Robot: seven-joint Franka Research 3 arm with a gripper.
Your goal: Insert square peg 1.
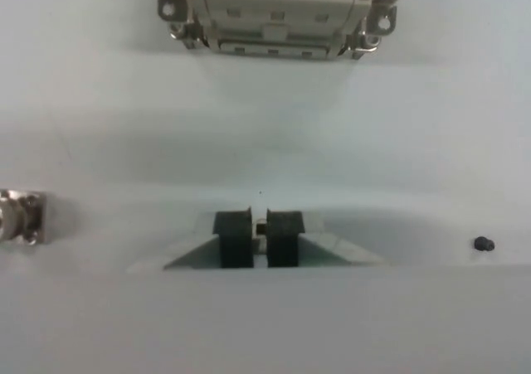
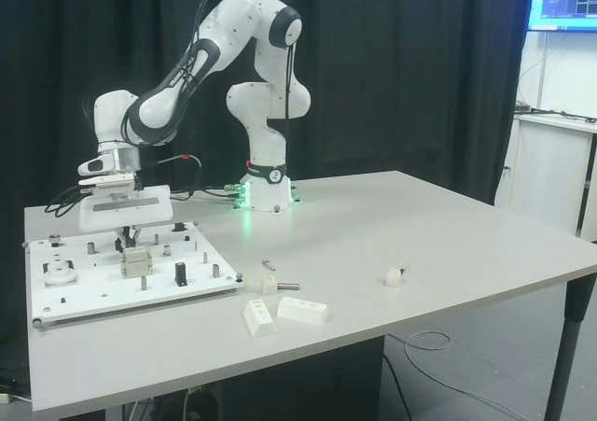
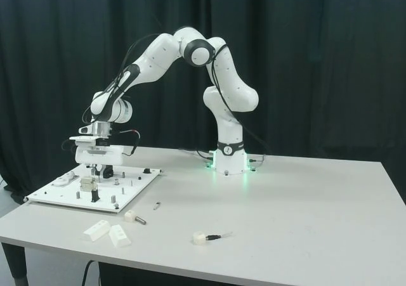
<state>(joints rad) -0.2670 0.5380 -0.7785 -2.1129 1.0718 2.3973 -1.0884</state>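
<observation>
My gripper (image 1: 260, 238) hangs low over the white assembly board (image 1: 398, 142), at its middle part. The two black fingertips (image 1: 234, 240) stand close together with a small grey peg end (image 1: 260, 227) pinched between them. Most of the peg is hidden by the pads. In the first room view the gripper (image 2: 125, 238) is just above the board (image 2: 205, 286), beside a grey-white connector block (image 2: 135, 262). The second room view shows the gripper (image 3: 95, 167) over the same board (image 3: 136, 186). I cannot make out the square hole.
The connector block (image 1: 274, 13) lies ahead of the fingers, a metal fitting (image 1: 21, 216) to one side and a black dot (image 1: 484, 244) to the other. Off the board lie two white blocks (image 2: 261, 316) (image 2: 303, 311), a metal pin (image 2: 287, 285) and a small white part (image 2: 395, 275).
</observation>
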